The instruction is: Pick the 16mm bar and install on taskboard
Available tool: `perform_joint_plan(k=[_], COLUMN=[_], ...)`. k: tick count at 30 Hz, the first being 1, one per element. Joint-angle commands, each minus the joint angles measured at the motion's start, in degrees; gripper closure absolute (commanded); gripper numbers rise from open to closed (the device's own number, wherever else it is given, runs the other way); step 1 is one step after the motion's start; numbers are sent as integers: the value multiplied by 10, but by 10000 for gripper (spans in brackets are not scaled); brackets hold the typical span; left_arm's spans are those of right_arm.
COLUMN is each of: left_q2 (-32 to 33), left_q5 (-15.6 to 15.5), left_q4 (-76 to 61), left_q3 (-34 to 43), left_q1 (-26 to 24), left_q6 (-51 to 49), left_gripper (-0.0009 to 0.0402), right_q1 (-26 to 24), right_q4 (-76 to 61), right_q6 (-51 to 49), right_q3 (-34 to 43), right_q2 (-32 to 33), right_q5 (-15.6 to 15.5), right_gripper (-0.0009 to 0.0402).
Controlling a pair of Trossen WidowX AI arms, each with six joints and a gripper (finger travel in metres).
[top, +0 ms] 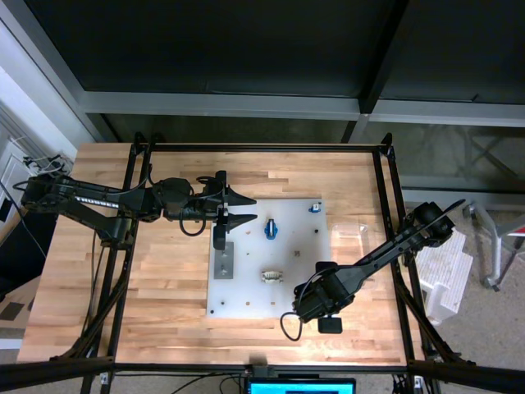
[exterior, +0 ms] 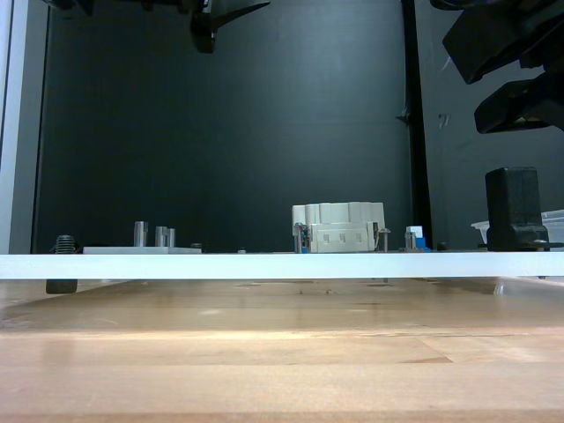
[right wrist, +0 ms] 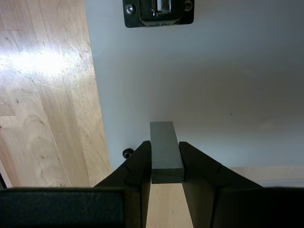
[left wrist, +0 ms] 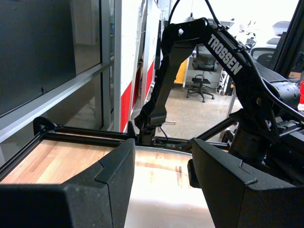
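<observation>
Over taskboard (right wrist: 213, 85) near edge: right gripper (right wrist: 165, 151) points down, pinching 16mm bar (right wrist: 163, 135) | left gripper (top: 248, 210) level, spread, far-left.

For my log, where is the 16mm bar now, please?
Right wrist view: the 16mm bar is clamped in the right pincer above the white board's near edge; the left pincer hovers open over its far left.

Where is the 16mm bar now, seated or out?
Out: right tool grips the 16mm bar at the near edge of the taskboard; left tool, open, hovers over its left side.
</observation>
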Motion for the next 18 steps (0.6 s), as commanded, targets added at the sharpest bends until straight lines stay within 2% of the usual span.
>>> perform_joint_plan(k=[1, 15, 18], left_q2=[0, 0, 0], left_q5=[0, 0, 0], left_q4=[0, 0, 0], left_q3=[0, 0, 0], left_q1=[0, 0, 0], left_q6=[0, 0, 0], left_gripper=[230, 230, 231], right_q1=[0, 1, 1], right_q4=[9, 33, 33], right_q6=[0, -4, -4], right_q3=[-7, -24, -24], right_q2=[0, 0, 0], right_q5=[0, 5, 5], right_gripper=[391, 391, 376])
